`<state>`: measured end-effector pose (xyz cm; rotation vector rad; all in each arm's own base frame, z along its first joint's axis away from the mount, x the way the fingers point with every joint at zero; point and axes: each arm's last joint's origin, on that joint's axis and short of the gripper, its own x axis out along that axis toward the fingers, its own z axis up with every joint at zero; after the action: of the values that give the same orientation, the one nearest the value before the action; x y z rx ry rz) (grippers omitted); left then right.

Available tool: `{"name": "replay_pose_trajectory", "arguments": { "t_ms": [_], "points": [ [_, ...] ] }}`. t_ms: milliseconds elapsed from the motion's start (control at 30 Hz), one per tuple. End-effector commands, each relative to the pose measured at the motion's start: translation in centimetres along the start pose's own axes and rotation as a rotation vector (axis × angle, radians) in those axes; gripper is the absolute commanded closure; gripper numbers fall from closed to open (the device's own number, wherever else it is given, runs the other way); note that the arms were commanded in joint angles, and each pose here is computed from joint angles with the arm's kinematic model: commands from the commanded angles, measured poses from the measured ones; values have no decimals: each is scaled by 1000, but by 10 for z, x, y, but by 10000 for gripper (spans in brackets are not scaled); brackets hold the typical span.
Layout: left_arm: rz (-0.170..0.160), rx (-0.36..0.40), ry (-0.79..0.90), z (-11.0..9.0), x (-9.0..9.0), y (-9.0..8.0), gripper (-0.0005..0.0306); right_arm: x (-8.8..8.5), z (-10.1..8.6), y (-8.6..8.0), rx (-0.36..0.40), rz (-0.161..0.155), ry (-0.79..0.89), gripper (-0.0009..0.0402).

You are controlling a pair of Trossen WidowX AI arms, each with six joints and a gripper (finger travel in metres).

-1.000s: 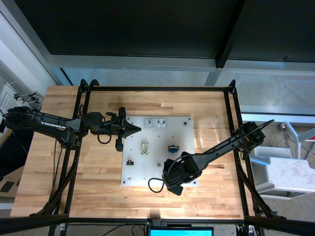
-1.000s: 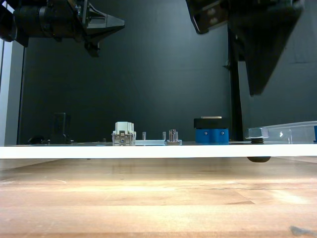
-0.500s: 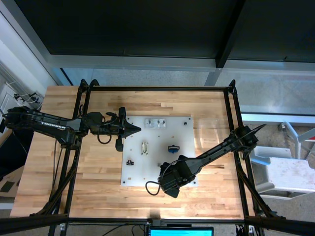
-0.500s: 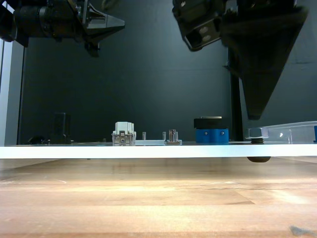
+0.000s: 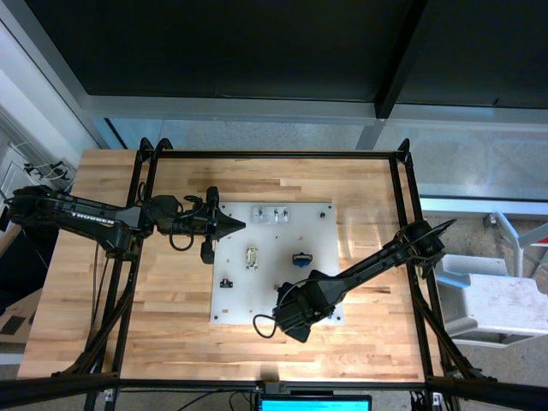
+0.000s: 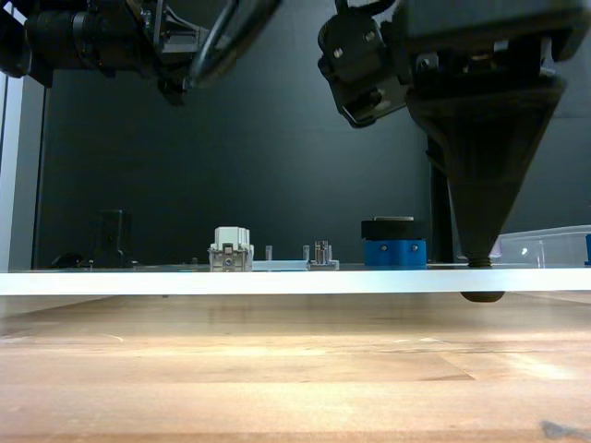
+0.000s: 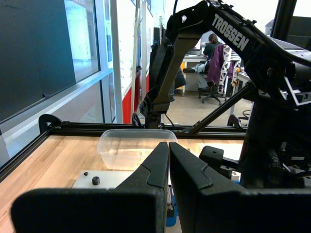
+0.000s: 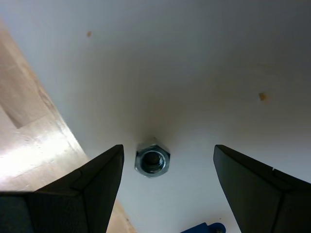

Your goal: Unfasten the M12 fastener and place in the container

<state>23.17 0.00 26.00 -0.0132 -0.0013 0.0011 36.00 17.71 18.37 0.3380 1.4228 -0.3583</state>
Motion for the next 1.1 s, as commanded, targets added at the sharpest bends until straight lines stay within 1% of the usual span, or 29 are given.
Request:
{"name": "replay_pose_trajectory", "arguments": {
  "t_ms": [33,133,367,500,600,700,800,867,967,1100],
  "points": [
    [0,0,-1,0,0,0,300,1,0,-1,-2,-2,1,147],
    [0,0,-1,0,0,0,300,1,1,-1,-1,-3,1,171],
    [0,0,-1,0,0,0,300,2,1,-2,-7,-5,4,247],
    [0,0,-1,0,0,0,300,2,1,-2,-12,-3,3,282],
    [0,0,-1,0,0,0,300,2,1,-2,-28,0,4,302],
    [0,0,-1,0,0,0,300,2,1,-1,-63,8,4,320],
    [0,0,0,0,0,0,300,2,1,-1,-134,15,4,338],
    [-1,0,-1,0,0,0,300,2,1,0,-193,29,14,349],
    [0,0,0,0,0,0,300,2,1,0,-305,36,12,363],
    [0,0,-1,0,0,0,300,2,1,0,-494,37,10,371]
  ]
}}
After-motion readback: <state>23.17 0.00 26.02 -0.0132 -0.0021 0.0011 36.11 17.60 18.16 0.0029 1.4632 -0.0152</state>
